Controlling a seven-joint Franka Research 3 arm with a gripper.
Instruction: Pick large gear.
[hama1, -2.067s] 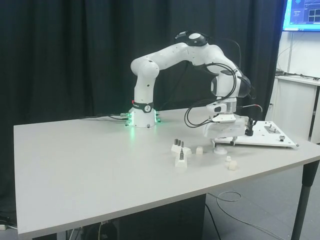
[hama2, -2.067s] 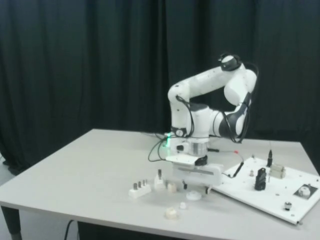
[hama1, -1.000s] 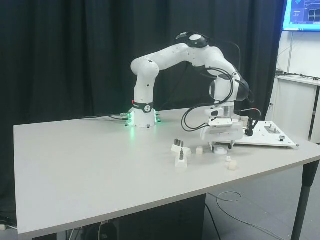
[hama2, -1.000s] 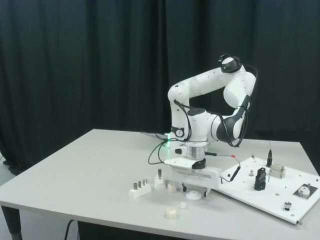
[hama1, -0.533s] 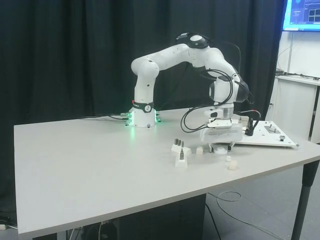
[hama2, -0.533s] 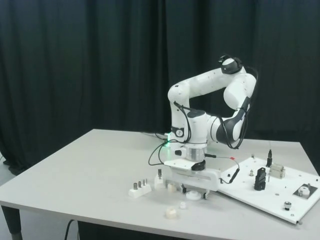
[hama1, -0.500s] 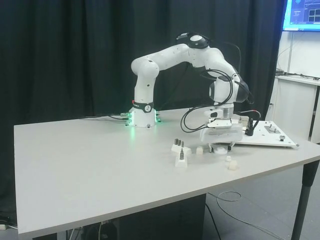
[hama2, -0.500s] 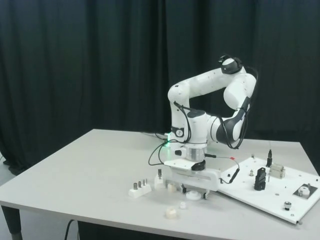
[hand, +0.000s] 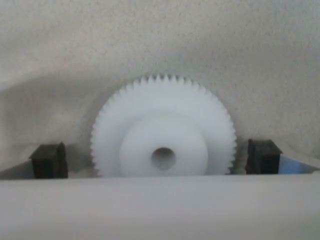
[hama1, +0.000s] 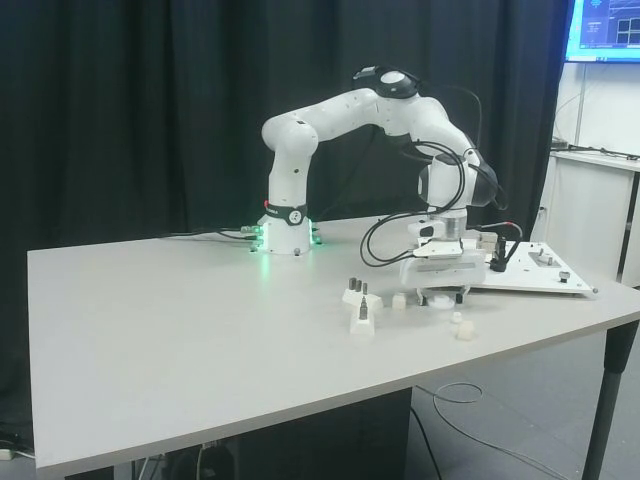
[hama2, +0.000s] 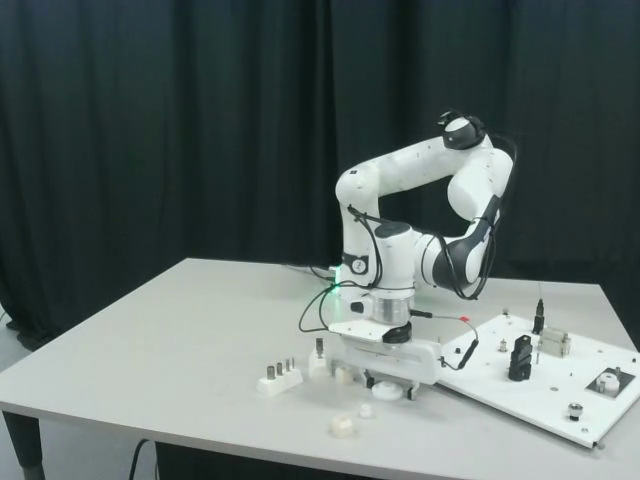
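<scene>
Large gear (hand: 163, 135), white and toothed, lying flat on the grey table (hama1: 180, 300), just in front of the white assembly board (hama2: 545, 385) and near a few small white parts, among them a pin holder (hama2: 278, 378) and a small white gear (hama2: 342, 425). Gripper (hand: 156, 159) low over it, black fingertips (hand: 49, 161) spread wide, one on each side of the rim and level with it, a narrow gap showing at either side, so no contact as yet. Approach and descent apparently done; centring looks good, hub bore midway between the tips. Left to do, by this evidence: closing on the toothed rim, then lifting clear of the table. Gear not yet held, not yet raised. Likely a light, rigid plastic piece, teeth offering fair purchase.
</scene>
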